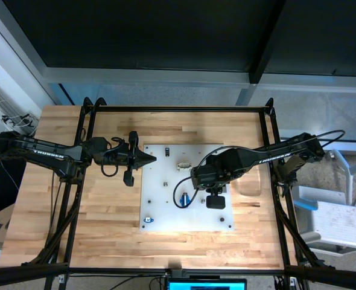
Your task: Pick the 16mm cylinder and place it in the container
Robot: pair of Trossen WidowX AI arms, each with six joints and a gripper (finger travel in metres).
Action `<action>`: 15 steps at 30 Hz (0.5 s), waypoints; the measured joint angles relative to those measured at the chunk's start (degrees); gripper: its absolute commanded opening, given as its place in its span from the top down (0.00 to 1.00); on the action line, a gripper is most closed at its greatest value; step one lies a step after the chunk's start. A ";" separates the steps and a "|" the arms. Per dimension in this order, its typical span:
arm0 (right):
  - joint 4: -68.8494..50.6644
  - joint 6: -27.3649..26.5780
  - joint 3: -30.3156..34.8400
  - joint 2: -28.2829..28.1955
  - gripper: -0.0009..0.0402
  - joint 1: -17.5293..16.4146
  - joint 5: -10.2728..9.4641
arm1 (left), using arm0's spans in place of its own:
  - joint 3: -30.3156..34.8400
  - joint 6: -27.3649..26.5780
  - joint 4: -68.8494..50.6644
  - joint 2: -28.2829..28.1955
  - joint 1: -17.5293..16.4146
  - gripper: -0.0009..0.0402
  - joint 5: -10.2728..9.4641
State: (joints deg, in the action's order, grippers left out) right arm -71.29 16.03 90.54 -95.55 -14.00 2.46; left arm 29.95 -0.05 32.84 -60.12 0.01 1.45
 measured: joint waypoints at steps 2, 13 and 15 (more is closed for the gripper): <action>0.09 0.15 0.00 -0.81 0.83 -0.15 0.90 | 0.00 0.02 -0.02 0.00 0.00 0.98 0.00; 2.03 -0.02 -0.39 -3.04 0.58 -2.25 1.03 | 0.00 0.00 -0.02 0.02 0.00 0.98 0.00; 2.21 -0.04 -0.42 -3.85 0.55 -2.62 1.11 | -0.02 0.02 -0.02 0.00 0.00 0.98 -0.02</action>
